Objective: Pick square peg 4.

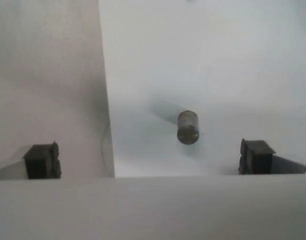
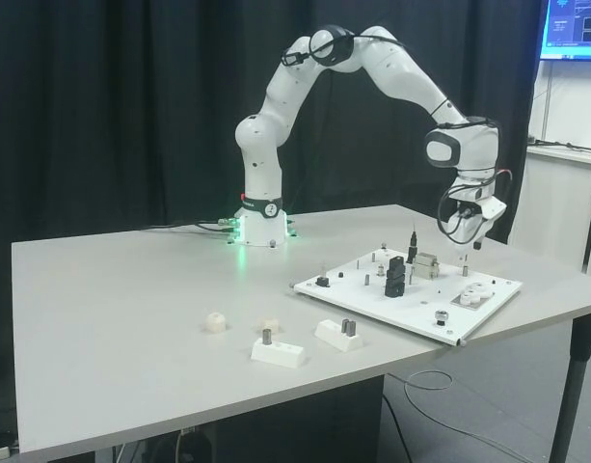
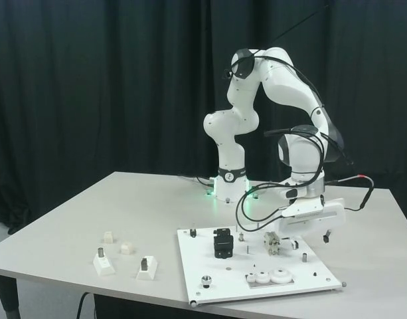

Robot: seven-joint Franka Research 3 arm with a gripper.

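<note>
In the wrist view a small grey peg [image 1: 187, 127] stands upright on the white board [image 1: 217, 60]. It sits between my two black fingertips [image 1: 41, 161], nearer the one at the other side, and neither touches it. My gripper [image 1: 149, 159] is open and holds nothing. From the first room view the gripper [image 2: 466, 253] hangs just above the far right part of the board [image 2: 488, 309], over a small peg [image 2: 466, 272]. The second room view shows the gripper [image 3: 308, 238] low over the board's far right corner. I cannot tell whether the peg is square or round.
A black block [image 2: 395, 275], a grey metal block [image 2: 427, 265], white gears [image 2: 476, 294] and several small pegs stand on the board. Two white holders with pegs [image 2: 279, 351] and small white cubes [image 2: 214, 322] lie on the grey table [image 2: 112, 289]. The board's edge [image 1: 105, 100] runs close to one fingertip.
</note>
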